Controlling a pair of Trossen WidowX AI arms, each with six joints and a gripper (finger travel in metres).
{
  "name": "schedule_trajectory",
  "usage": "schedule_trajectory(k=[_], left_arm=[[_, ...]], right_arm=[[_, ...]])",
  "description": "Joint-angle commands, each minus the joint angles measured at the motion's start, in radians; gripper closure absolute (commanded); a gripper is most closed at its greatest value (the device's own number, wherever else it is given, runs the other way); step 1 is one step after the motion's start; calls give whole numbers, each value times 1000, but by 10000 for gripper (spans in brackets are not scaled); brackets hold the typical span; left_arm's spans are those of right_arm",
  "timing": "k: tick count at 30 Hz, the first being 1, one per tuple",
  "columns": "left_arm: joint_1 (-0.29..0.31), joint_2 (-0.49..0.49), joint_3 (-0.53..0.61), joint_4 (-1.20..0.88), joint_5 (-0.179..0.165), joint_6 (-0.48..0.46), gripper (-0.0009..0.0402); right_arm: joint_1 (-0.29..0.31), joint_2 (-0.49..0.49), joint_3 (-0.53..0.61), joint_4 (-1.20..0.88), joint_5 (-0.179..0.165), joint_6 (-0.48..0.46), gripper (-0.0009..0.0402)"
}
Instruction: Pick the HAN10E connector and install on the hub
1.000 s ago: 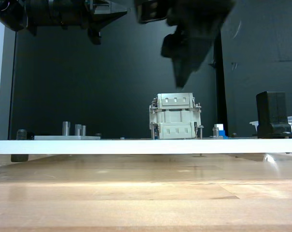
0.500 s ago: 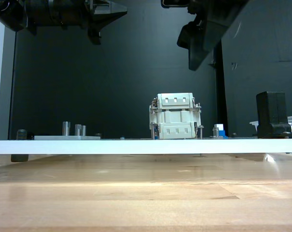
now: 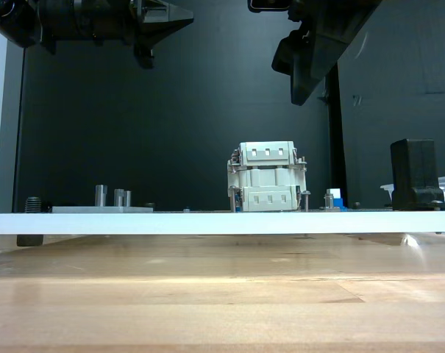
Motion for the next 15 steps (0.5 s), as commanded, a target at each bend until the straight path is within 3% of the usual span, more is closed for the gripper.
schedule_trajectory(k=[1,5,15], left_arm=[[0,0,0,1,0,0,393],[0,0,0,1,0,0,393],[0,0,0,1,0,0,393]], right_arm=[[0,-8,0,13,4,-3,199],[-23,-77,-37,106,79,-40,216],[-157,-390,-332,491,79,-161,298]])
